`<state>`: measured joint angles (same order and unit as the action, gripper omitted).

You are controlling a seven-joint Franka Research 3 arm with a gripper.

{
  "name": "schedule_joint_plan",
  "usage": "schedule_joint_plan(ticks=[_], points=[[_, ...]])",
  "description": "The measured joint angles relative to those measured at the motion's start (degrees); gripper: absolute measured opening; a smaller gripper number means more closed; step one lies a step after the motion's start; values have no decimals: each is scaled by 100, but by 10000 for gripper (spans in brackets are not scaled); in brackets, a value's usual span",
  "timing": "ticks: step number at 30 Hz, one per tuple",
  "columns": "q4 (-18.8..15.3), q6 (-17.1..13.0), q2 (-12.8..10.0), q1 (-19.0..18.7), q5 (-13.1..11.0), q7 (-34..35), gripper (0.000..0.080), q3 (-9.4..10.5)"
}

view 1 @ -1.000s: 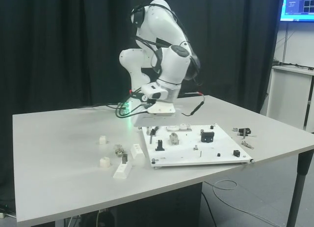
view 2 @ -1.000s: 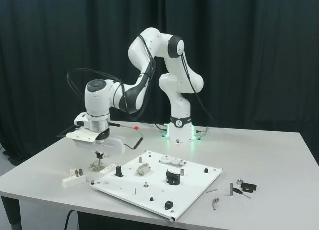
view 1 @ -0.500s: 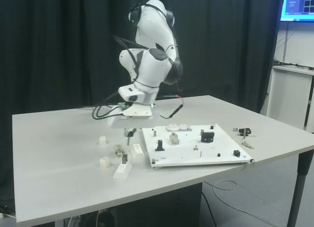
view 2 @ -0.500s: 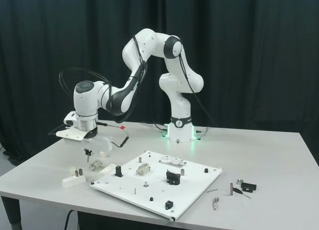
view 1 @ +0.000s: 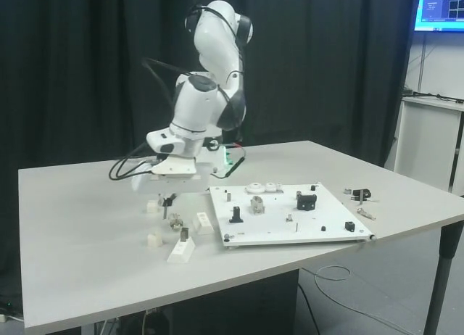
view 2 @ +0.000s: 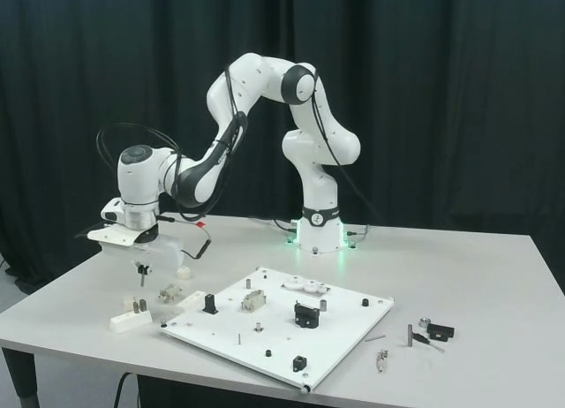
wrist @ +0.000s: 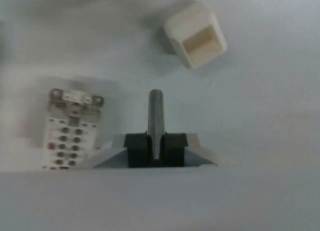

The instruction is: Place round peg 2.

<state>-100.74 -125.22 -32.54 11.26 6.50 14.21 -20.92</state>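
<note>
The round peg [wrist: 155,122] is a grey cylinder held upright, long axis vertical, lower end pointing at the grey table [view 1: 87,226]; the gripper [wrist: 155,150] is clenched on its upper end, both black pads touching it, above the table and clear of the surface; below lie a pin connector [wrist: 70,131] and a white square block [wrist: 196,35]; the white assembly board [view 1: 286,215] lies well apart.
</note>
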Motion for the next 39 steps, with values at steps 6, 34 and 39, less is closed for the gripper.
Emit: schedule_joint_plan(ticks=[6, 34, 39], points=[[-159, -266, -25, 100, -237, -298, 67, -74], [-222, -397, -336, 132, -601, -660, 67, -258], [-205, -397, -389, 132, -658, -660, 67, -275]])
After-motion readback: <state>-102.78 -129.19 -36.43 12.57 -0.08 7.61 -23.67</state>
